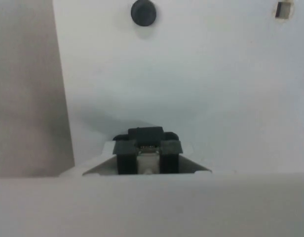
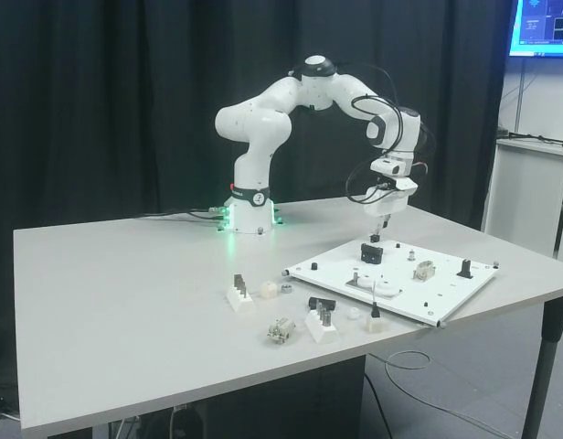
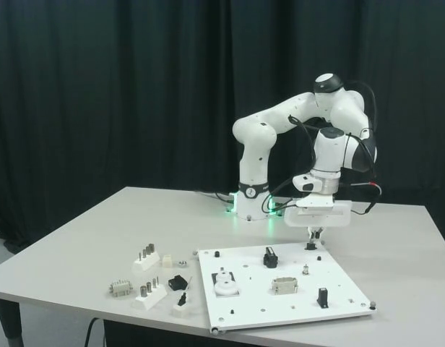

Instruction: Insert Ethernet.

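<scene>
My gripper (image 2: 380,229) hangs a little above the far edge of the white board (image 2: 451,294), close to the arm's base side. In the wrist view the two black fingers (image 1: 125,157) are shut on a small pale Ethernet plug (image 1: 148,162), whose contacts show between them. Below lies the white board (image 1: 216,74) with a black round knob (image 1: 143,12) and a small slot (image 1: 284,9) farther on. From the second room view the gripper (image 3: 314,236) sits just over a small black piece (image 3: 310,246) on the board (image 3: 258,307). A black block (image 3: 270,257) stands nearby.
The board also carries a white round part (image 3: 225,283), a grey connector (image 3: 284,286) and a black upright part (image 3: 322,296). Loose white blocks with pins (image 3: 146,262) and a grey connector (image 3: 121,289) lie on the grey table (image 3: 78,246) beside the board.
</scene>
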